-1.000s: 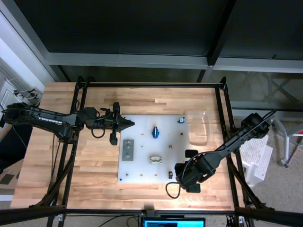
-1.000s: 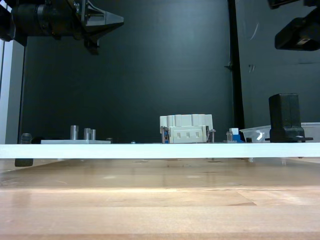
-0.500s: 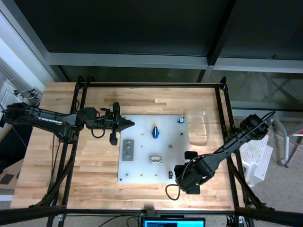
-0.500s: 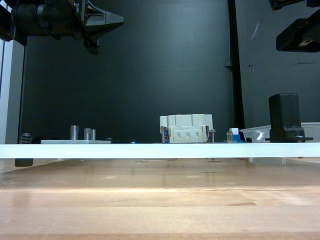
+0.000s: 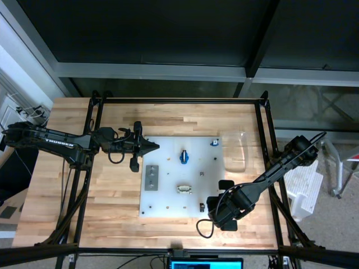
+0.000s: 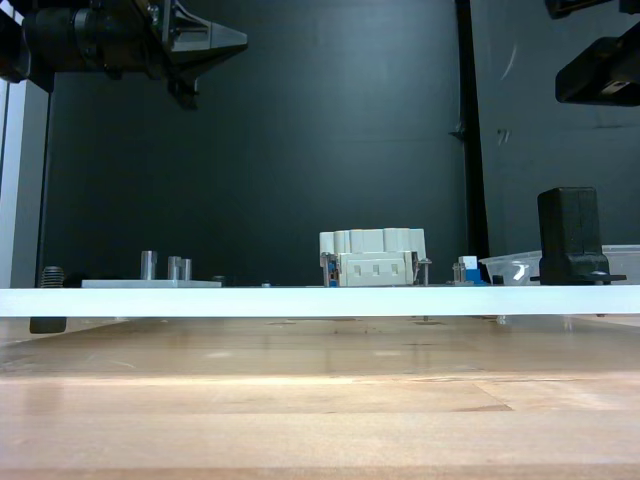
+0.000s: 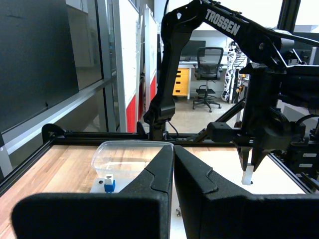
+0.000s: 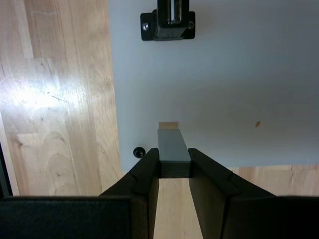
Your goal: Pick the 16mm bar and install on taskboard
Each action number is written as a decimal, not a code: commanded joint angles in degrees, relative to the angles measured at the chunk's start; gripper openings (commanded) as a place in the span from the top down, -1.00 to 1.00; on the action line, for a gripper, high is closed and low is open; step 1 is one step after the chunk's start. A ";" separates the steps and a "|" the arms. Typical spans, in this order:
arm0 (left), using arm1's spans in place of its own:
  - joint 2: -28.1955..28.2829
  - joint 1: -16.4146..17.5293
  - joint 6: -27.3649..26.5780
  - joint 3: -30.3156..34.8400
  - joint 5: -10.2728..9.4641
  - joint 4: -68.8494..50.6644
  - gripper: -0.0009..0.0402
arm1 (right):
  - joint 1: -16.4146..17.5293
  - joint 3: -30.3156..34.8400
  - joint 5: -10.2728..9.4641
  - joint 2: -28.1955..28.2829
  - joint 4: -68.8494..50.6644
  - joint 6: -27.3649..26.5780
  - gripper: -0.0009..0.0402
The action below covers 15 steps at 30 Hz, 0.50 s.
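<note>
I see the 16mm bar, a grey square-ended piece, pinched between the two fingers of the right gripper. The bar hangs over the near right corner of the taskboard. Its free end lines up with a small rectangular cut-out where wood shows through the white panel. I cannot tell whether the bar touches the board. A dark screw sits just beside the bar at the corner, and a black connector stands farther along the near edge. Elsewhere on the board I make out a grey metal block, a beige connector and a blue knob. A clear plastic tray lies on the table by the board's right edge. The left gripper hovers high above the board's far left corner, its fingers pressed together on nothing.
</note>
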 commanded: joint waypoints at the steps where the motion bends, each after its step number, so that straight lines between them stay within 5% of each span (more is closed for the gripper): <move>1: 0.02 0.00 0.00 0.02 0.02 0.00 0.96 | 0.02 -0.11 0.04 0.00 0.13 -0.02 0.96; 15: 0.02 0.02 0.00 0.02 0.02 0.00 0.96 | 0.04 -0.35 0.04 0.96 1.01 -0.24 0.96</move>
